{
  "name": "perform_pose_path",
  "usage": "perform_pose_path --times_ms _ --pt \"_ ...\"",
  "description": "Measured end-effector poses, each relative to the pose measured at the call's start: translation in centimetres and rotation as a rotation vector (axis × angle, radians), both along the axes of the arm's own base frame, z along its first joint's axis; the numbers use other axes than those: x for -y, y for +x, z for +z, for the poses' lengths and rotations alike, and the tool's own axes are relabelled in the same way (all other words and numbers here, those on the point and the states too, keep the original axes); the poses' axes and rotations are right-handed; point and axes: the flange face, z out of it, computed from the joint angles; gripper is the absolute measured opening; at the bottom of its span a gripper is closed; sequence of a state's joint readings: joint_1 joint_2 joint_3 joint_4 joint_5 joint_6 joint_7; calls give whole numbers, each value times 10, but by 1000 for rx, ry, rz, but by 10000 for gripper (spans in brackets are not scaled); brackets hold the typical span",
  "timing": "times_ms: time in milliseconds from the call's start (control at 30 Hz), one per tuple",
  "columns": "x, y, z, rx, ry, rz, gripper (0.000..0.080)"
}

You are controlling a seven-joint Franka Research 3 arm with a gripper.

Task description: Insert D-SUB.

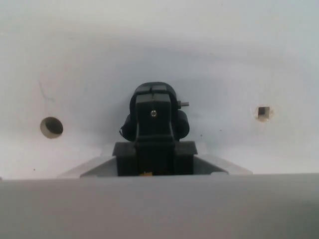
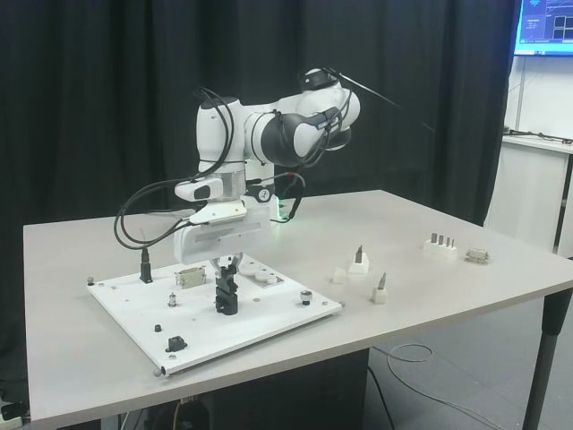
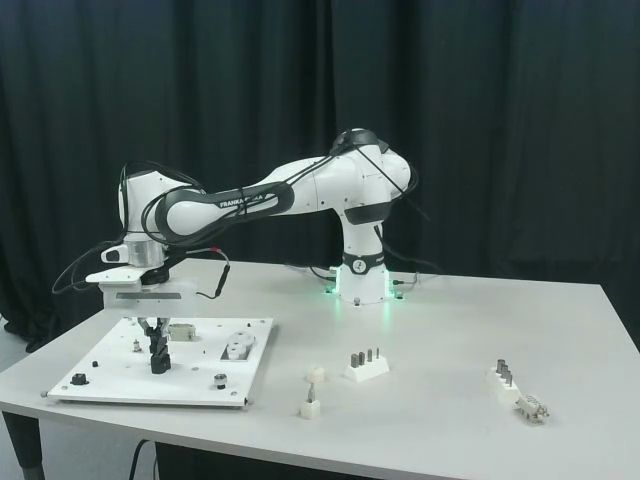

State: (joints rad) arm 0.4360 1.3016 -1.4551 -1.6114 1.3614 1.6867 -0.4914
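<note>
My gripper (image 1: 154, 119) points straight down over the white board (image 2: 260, 318) and is shut on a black plug (image 1: 155, 99). A small metal screw sticks out of the plug's side. In the first room view the plug (image 2: 225, 303) stands upright with its lower end on or just above the board, under the gripper (image 2: 226, 285). The second room view shows the same: gripper (image 3: 156, 340), plug (image 3: 158, 362). A grey metal D-SUB socket (image 2: 189, 277) (image 3: 181, 330) sits on the board a little behind the plug.
The board (image 1: 224, 64) has a round hole (image 1: 51, 127) and a small square hole (image 1: 263, 112). Small black and metal parts (image 2: 176, 341) stand on it. White holders (image 2: 359, 262) and a loose grey connector (image 2: 475, 256) lie on the table to the right.
</note>
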Motion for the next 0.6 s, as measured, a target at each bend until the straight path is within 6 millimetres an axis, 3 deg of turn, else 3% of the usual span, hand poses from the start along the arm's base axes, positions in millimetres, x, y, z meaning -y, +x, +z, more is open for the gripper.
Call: perform_pose_path --times_ms 600 --pt "-1 1 -2 0 -2 9 147"
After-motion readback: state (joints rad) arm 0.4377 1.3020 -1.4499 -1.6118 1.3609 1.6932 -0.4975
